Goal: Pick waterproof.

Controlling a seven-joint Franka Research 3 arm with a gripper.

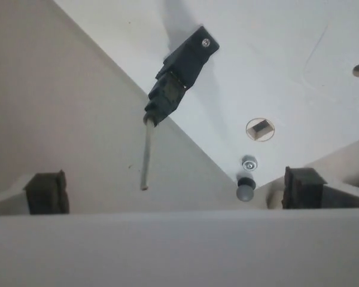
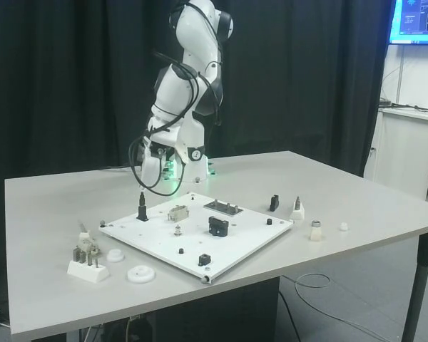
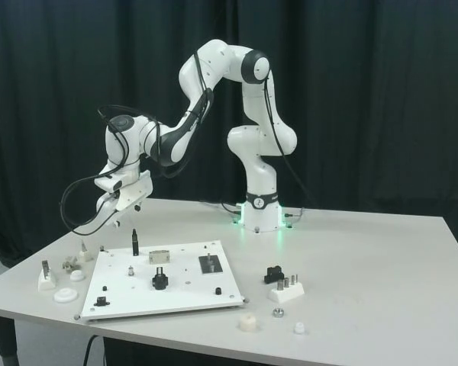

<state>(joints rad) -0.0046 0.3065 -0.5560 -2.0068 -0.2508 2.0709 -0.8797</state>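
Waterproof connector (image 2: 141,207), if I am reading the task right, is the tall black plug standing upright near a corner of the white board (image 2: 242,246), on the side nearest the arm's reach, with a thin pin sticking up from its top. From the wrist camera it shows as a black body (image 1: 178,75) with a grey pin pointing back toward the lens, sitting just inside the board's edge. I cannot say for certain that this is the part meant; nothing on it is labelled.

Up above it hangs the gripper (image 3: 116,204), well clear of the board and off to the outer side of the plug, not over it. Its two black fingertips (image 1: 46,192) sit wide apart in the wrist view, with nothing between them, so the claw is spread and empty.

To do this step well, I would say the arm needs to centre itself so the plug sits midway between the fingers before it goes down. The pin looks slender, so closing on the black body below it seems safer than pinching the pin. The descent should be straight, since the plug stands close to the board's edge and a small grey stud (image 1: 245,189) and screw (image 1: 249,162) are nearby. A square grip on the body's flat sides should keep it from twisting on the lift.
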